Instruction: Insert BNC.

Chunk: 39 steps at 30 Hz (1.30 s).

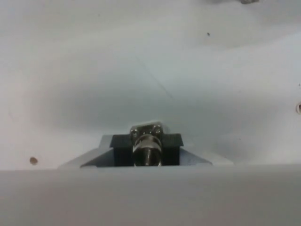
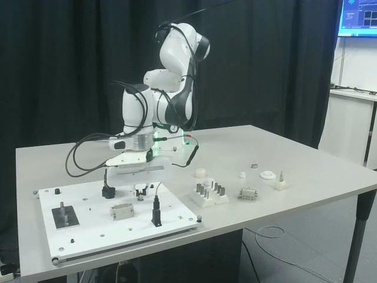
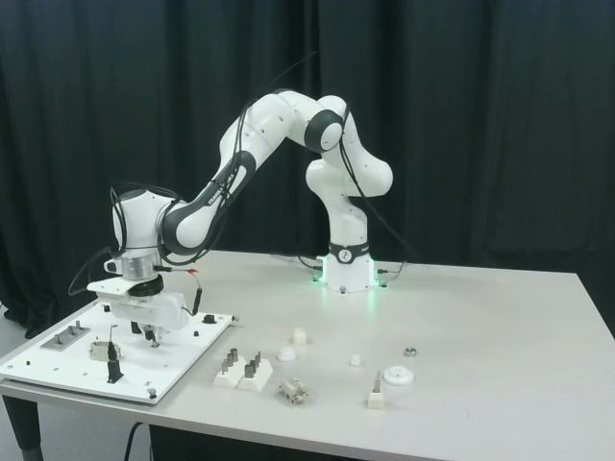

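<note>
The end effector (image 1: 147, 157) is closed on the metal cylindrical BNC connector (image 1: 146, 146), low over the white square board (image 2: 88, 203) on the grey table (image 2: 283, 153)

The arm (image 3: 279, 144) is white with rounded, bulbous links and black bands at the joints — black cables (image 2: 88, 154) loop loosely along it. Its base (image 3: 348, 274) glows green at the foot — the wrist ends in a flat white housing (image 2: 138, 168).
</note>
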Each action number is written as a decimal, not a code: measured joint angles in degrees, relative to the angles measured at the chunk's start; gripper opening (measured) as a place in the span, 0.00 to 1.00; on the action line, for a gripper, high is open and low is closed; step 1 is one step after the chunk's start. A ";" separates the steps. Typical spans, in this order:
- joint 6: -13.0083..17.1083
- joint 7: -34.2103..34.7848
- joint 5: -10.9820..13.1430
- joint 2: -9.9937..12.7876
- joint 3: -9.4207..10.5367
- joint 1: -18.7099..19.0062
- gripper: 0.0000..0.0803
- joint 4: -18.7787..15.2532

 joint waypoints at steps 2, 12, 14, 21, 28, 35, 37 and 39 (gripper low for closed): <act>0.03 0.74 0.27 -0.02 -0.05 0.00 0.15 -0.06; 0.10 4.59 1.01 -0.05 -0.20 0.00 0.15 -0.21; 0.12 5.19 1.01 -0.05 -0.20 0.00 0.15 -0.22; 0.16 7.11 1.02 -0.05 -0.21 0.00 0.15 -0.23; 0.19 8.83 1.02 -0.05 -0.21 0.00 0.15 -0.25; 0.22 9.95 1.02 -0.05 -0.21 0.00 0.15 -0.26; 0.23 10.24 1.02 -0.05 -0.21 0.00 0.15 -0.26; 0.25 10.33 1.02 -0.05 -0.21 0.00 0.15 -0.27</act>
